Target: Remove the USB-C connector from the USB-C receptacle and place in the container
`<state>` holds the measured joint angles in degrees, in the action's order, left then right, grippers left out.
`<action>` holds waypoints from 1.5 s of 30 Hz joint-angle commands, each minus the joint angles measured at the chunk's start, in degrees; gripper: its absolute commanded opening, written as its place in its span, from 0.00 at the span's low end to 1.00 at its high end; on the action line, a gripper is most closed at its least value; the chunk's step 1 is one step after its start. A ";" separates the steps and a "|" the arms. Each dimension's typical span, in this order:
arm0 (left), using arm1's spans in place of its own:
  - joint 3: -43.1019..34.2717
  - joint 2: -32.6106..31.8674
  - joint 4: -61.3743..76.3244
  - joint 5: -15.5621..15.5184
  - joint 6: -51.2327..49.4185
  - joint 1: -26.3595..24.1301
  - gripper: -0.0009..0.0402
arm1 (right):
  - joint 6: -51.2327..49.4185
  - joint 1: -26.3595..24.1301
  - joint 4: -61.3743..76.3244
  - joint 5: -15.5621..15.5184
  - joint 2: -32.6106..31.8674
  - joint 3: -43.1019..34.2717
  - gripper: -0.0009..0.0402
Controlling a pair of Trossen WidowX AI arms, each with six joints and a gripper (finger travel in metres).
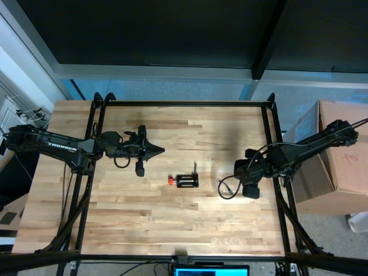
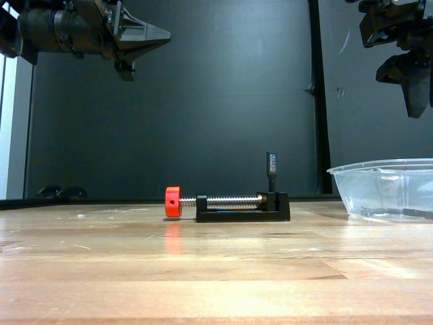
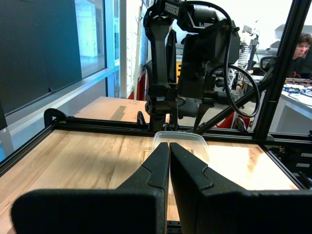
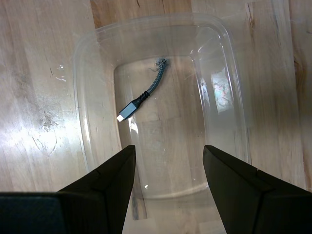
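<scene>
- Wooden table (image 1: 172,224) runs out from the near edge, its planks bare across the front.
- Black frame (image 1: 184,103) rails off the table's far edge and both sides.
- Cardboard box (image 1: 339,155) stands off the table's right edge, behind the right arm.
- Left arm (image 1: 52,144) reaches in from the left edge and holds level, high above the wood.
- Right arm (image 1: 305,146) reaches in from the right edge and bends down at the wrist.
- Left gripper (image 1: 161,150) points across the table toward the right arm. Its fingers are pressed together tip to tip with nothing between them, as the left wrist view (image 3: 169,145) shows.
- Right gripper (image 4: 169,148) hangs pointing straight down above the container. Its fingers are spread wide and it carries nothing. The low view (image 2: 421,101) shows it well above the rim.
- Container (image 4: 80,122), a clear plastic tub, sits on the table's right part, near the vise but apart from it (image 2: 379,186).
- Small black vise (image 2: 243,215) rests at mid-table, with a threaded screw and a red knob (image 2: 173,202) at its left end.
- USB-C receptacle (image 2: 272,164) stands upright from the vise's right end, with nothing plugged into it.
- USB-C connector (image 4: 127,111) lies free on the container floor, clear of its seat. Its short braided cable stub trails away from the plug.
</scene>
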<state>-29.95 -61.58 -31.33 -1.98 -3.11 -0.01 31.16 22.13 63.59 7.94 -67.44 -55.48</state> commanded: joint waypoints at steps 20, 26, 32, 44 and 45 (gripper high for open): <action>0.00 -0.02 -0.04 0.00 0.00 0.02 0.02 | -31.15 -19.56 -46.60 -2.16 5.49 3.54 0.03; 0.00 -0.02 -0.04 0.00 0.00 0.00 0.02 | -31.67 -25.73 -62.97 -10.64 8.74 11.87 0.02; 0.00 -0.02 -0.04 0.00 0.00 0.02 0.02 | -31.39 -26.86 -74.99 -12.00 11.37 18.47 0.02; 0.00 -0.02 -0.02 -0.02 0.00 0.00 0.02 | -28.85 -26.49 -89.83 -11.04 14.53 27.93 0.02; 0.00 -0.02 -0.02 0.00 0.00 0.02 0.02 | -28.37 -26.47 -91.10 -11.08 14.53 28.63 0.02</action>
<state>-29.93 -61.58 -31.35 -1.98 -3.11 -0.01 2.09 -4.40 -25.89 -3.07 -52.95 -27.68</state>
